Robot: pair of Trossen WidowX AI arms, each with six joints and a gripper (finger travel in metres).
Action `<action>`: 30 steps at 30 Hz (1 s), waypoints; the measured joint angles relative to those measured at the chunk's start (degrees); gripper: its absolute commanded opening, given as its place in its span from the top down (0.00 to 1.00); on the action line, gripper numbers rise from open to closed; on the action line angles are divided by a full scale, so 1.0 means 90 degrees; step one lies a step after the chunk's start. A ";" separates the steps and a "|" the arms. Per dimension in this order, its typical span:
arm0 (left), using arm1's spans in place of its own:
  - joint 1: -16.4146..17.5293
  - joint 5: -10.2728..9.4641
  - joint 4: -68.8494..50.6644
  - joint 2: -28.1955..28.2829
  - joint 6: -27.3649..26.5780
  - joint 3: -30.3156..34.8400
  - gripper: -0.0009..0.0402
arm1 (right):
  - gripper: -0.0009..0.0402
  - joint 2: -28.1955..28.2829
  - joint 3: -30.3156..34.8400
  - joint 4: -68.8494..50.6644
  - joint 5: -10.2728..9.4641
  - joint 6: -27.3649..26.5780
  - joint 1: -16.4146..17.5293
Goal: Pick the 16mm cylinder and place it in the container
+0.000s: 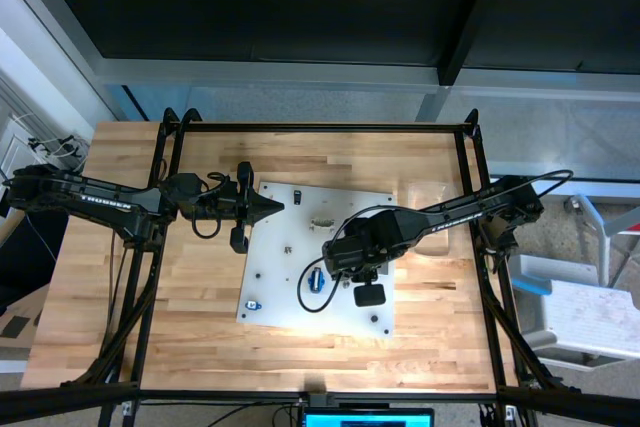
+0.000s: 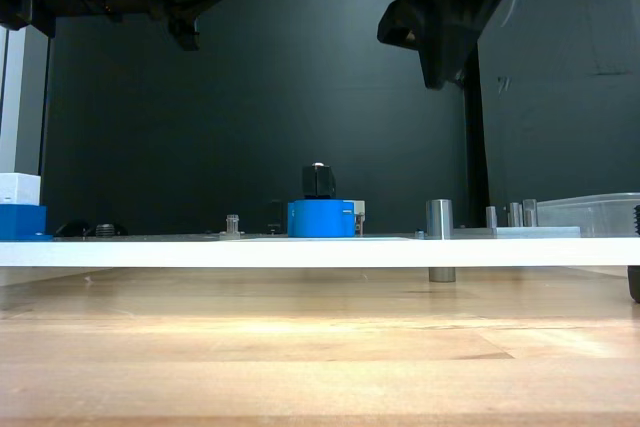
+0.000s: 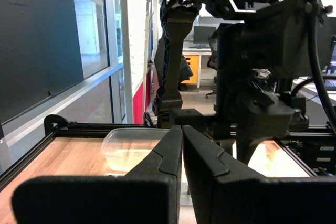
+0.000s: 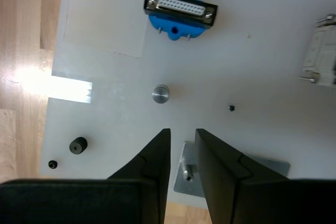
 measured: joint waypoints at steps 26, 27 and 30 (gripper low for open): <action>0.0000 0.0000 0.0000 0.0000 0.0000 -0.0002 0.98 | 0.51 0.0911 -0.0032 0.0323 0.0148 0.0024 0.0192; 0.0000 0.0000 0.0002 0.0000 0.0000 -0.0002 0.98 | 0.51 0.0937 -0.0034 0.0313 0.0148 0.0017 0.0197; 0.0000 0.0000 0.0000 0.0000 0.0000 0.0000 0.98 | 0.51 0.1020 -0.0041 0.0333 0.0151 0.0012 0.0199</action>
